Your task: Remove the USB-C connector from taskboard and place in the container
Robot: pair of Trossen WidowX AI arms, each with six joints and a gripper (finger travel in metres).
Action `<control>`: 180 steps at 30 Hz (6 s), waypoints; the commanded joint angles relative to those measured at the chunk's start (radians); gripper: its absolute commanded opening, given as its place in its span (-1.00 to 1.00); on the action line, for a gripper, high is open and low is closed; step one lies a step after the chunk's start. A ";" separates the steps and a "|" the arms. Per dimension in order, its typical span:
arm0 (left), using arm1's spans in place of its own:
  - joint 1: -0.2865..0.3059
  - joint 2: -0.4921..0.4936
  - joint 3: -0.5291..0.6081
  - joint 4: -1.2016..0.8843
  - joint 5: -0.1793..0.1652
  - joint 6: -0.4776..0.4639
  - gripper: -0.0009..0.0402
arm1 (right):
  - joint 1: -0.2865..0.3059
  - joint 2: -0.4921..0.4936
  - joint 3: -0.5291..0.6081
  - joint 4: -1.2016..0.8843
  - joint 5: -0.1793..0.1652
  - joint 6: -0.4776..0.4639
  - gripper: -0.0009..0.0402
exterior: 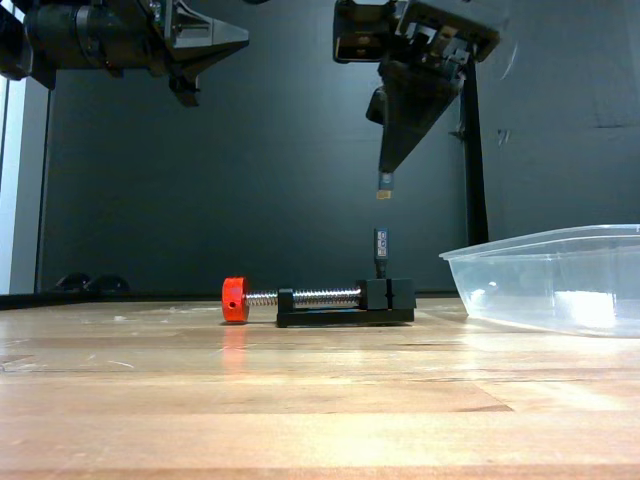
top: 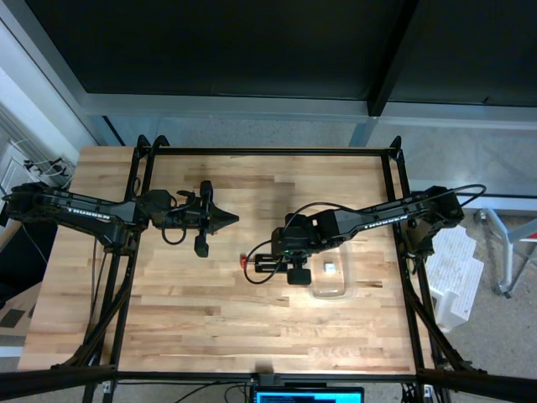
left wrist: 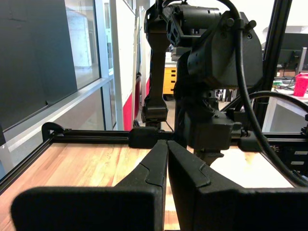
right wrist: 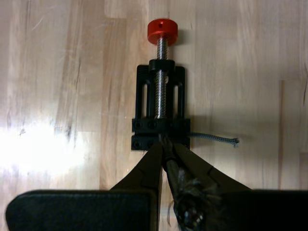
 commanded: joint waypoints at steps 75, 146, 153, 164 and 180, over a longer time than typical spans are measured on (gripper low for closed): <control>0.000 0.000 0.000 0.000 0.000 0.000 -0.96 | 0.024 -0.441 -0.474 0.074 0.024 0.042 -0.44; 0.000 0.000 0.000 0.000 0.000 0.000 -0.96 | -0.236 -0.671 -0.860 1.374 -0.124 -0.109 -0.96; 0.000 0.000 0.000 0.000 0.000 0.000 -0.96 | -0.220 -0.671 -0.872 1.389 -0.132 -0.113 -0.96; 0.000 0.000 0.000 0.000 0.000 0.000 -0.96 | -0.213 -0.671 -0.893 1.415 -0.132 -0.104 -0.96; 0.000 0.000 0.000 0.000 0.000 0.000 -0.96 | -0.212 -0.671 -0.886 1.408 -0.132 -0.106 -0.96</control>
